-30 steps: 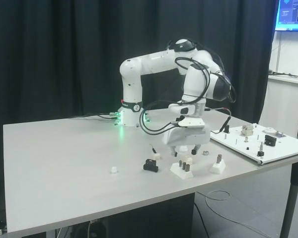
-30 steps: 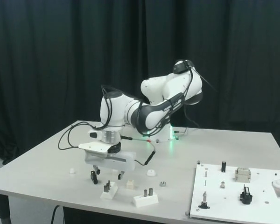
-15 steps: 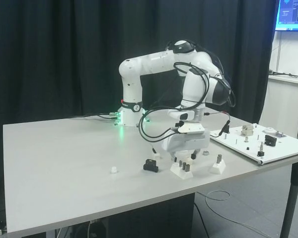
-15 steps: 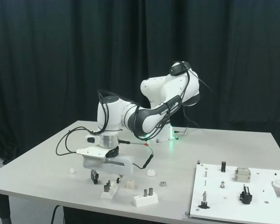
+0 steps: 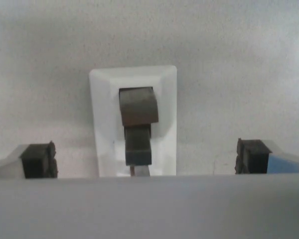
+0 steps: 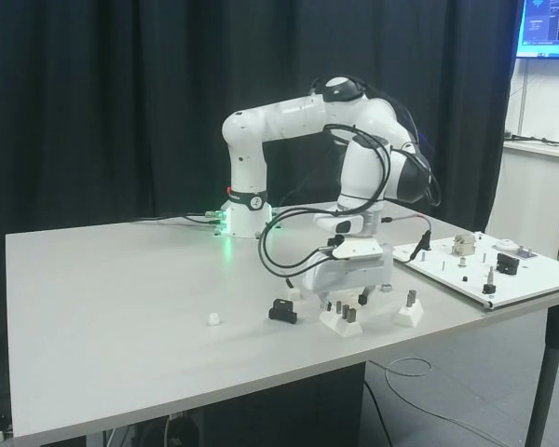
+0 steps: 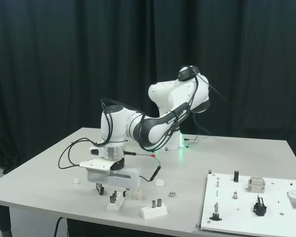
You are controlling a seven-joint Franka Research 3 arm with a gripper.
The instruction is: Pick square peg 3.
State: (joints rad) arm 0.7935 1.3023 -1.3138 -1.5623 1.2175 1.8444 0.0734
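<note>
A white holder (image 5: 164, 99) carries dark square pegs in a row: a taller one (image 5: 138, 106) and a shorter one (image 5: 138, 146). My gripper (image 5: 144, 159) is open just above this holder, with one black fingertip (image 5: 37, 159) on each side of it and nothing held. In the first room view the gripper (image 6: 345, 300) hovers low over the same holder (image 6: 340, 321) near the table's front edge. The second room view shows the gripper (image 7: 113, 189) directly above the holder (image 7: 115, 202). My hand hides part of the peg row.
A second white holder (image 6: 408, 314) with pegs stands to the right, a black part (image 6: 281, 310) to the left, and a small white cap (image 6: 212, 318) farther left. A white board (image 6: 489, 270) with fixtures lies at the table's right end. A white cube (image 7: 137, 194) and ring (image 7: 160, 183) sit nearby.
The arm has swung toward the table's front edge and come down, bringing the open gripper over the holder with the square pegs. Nothing on the table has moved.
</note>
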